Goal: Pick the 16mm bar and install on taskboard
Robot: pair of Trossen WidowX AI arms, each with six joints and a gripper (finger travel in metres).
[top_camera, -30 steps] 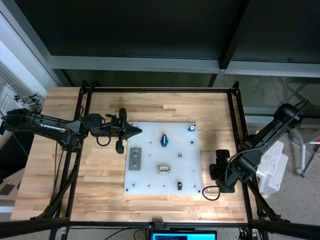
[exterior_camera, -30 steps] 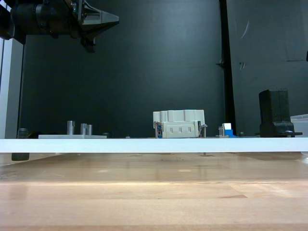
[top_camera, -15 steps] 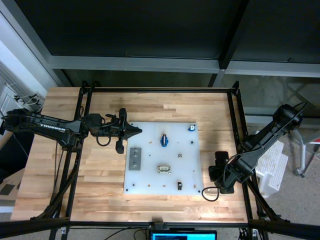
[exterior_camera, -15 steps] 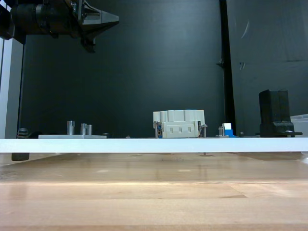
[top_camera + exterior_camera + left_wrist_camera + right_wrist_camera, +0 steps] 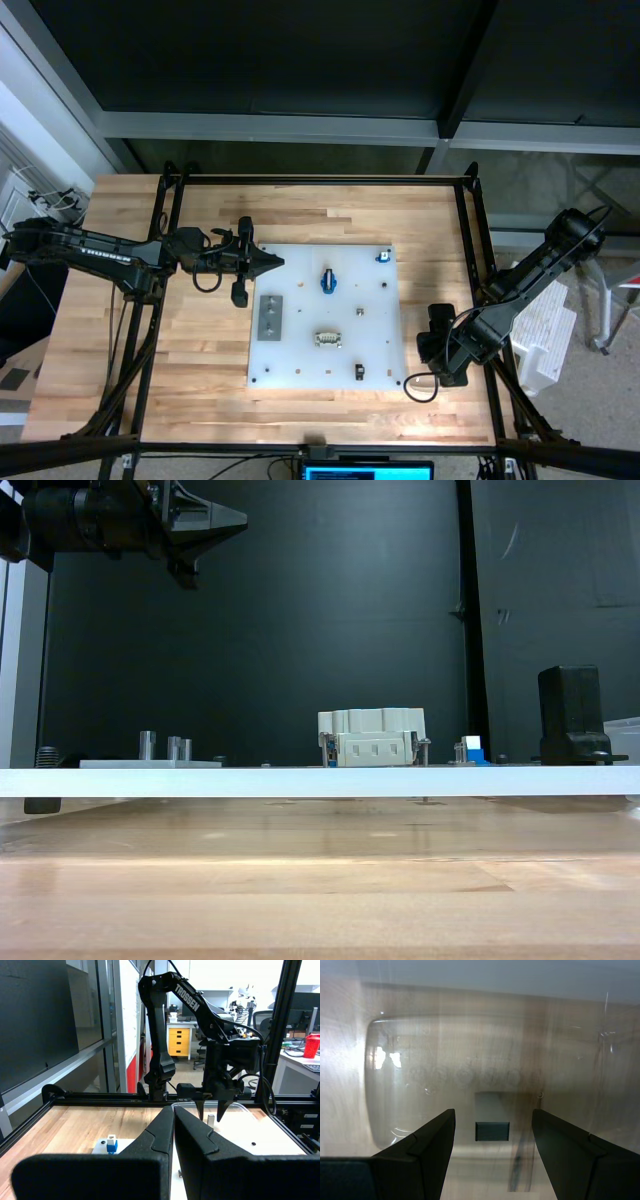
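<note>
The 16mm bar [image 5: 492, 1122] is a small grey stub standing in a clear plastic tray [image 5: 370, 1085], and it also shows as the stub [image 5: 210, 1119] in the left wrist view. My right gripper [image 5: 493, 1111] is open and hangs just above the bar, one finger on each side and neither touching it. From above, the right gripper [image 5: 437, 345] is just off the right edge of the white taskboard [image 5: 300, 340]. My left gripper [image 5: 264, 262] is shut on nothing and held high over the board's far left corner, pointing right.
On the taskboard stand a grey block with two holes [image 5: 270, 315], a blue fitting [image 5: 328, 281], a beige connector [image 5: 327, 341] and a black socket [image 5: 358, 373]. Black frame rails [image 5: 465, 240] run along the table's sides.
My right arm has shifted slightly toward the near edge, its gripper settling lower over the tray. The left arm has not moved.
</note>
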